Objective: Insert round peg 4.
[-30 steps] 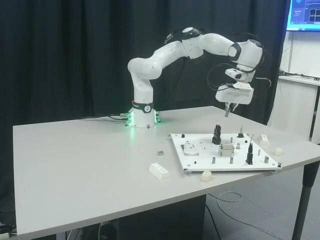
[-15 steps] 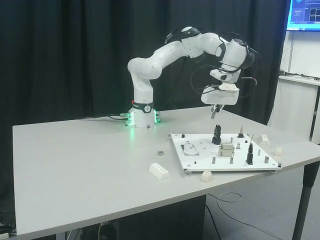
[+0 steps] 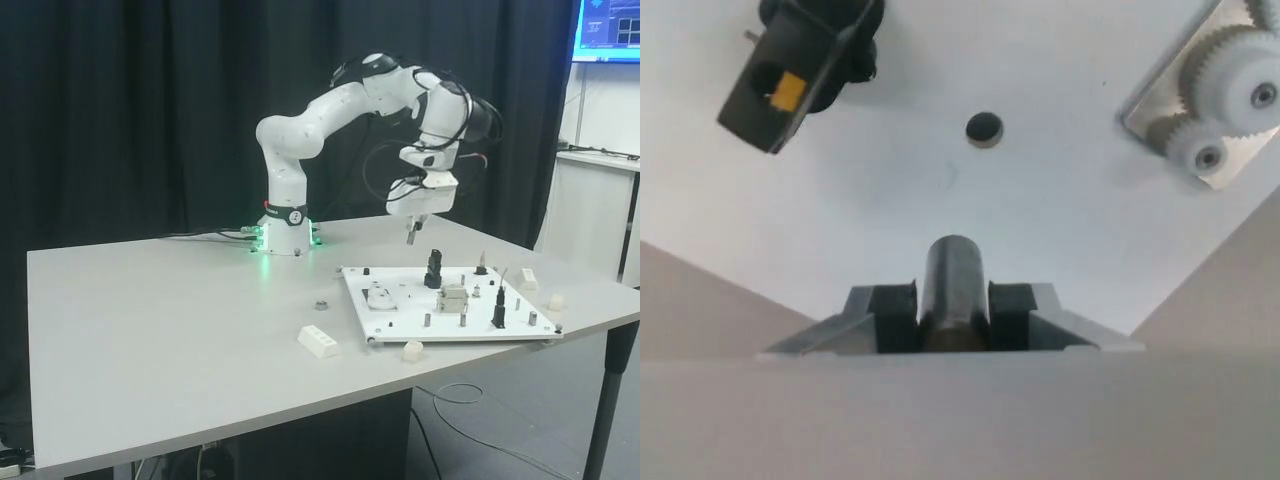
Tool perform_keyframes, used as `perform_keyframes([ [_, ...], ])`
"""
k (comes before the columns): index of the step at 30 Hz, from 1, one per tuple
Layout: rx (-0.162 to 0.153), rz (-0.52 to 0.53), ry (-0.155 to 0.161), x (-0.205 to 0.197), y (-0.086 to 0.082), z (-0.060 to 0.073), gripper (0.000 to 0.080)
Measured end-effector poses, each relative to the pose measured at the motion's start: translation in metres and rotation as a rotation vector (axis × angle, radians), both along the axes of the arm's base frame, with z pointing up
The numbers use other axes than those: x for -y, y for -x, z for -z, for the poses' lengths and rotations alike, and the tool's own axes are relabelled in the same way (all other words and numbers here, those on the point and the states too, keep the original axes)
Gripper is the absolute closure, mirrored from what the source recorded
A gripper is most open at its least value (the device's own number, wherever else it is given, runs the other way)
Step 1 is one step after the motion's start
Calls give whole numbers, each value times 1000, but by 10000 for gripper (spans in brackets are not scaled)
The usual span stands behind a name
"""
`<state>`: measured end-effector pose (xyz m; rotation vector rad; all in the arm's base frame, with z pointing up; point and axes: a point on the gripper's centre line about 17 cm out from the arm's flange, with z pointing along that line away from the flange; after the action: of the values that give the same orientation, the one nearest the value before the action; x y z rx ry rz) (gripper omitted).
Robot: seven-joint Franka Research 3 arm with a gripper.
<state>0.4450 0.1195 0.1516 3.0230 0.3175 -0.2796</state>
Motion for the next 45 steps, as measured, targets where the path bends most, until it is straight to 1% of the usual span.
perform_keyframes([
  [2,12,6,-9,2,-1,2,655],
  [4,20,-16,-18,5,-2,4,655],
  [9,25,-156,-57,12,-2,9,655],
  [14,37,-234,-86,21,1,16,655],
  [22,69,-322,-134,31,8,28,655],
  [25,81,-341,-143,33,9,32,655],
  [27,92,-347,-145,34,9,34,655],
  [32,118,-363,-134,33,7,43,655],
  [45,141,-422,-66,24,0,69,655],
])
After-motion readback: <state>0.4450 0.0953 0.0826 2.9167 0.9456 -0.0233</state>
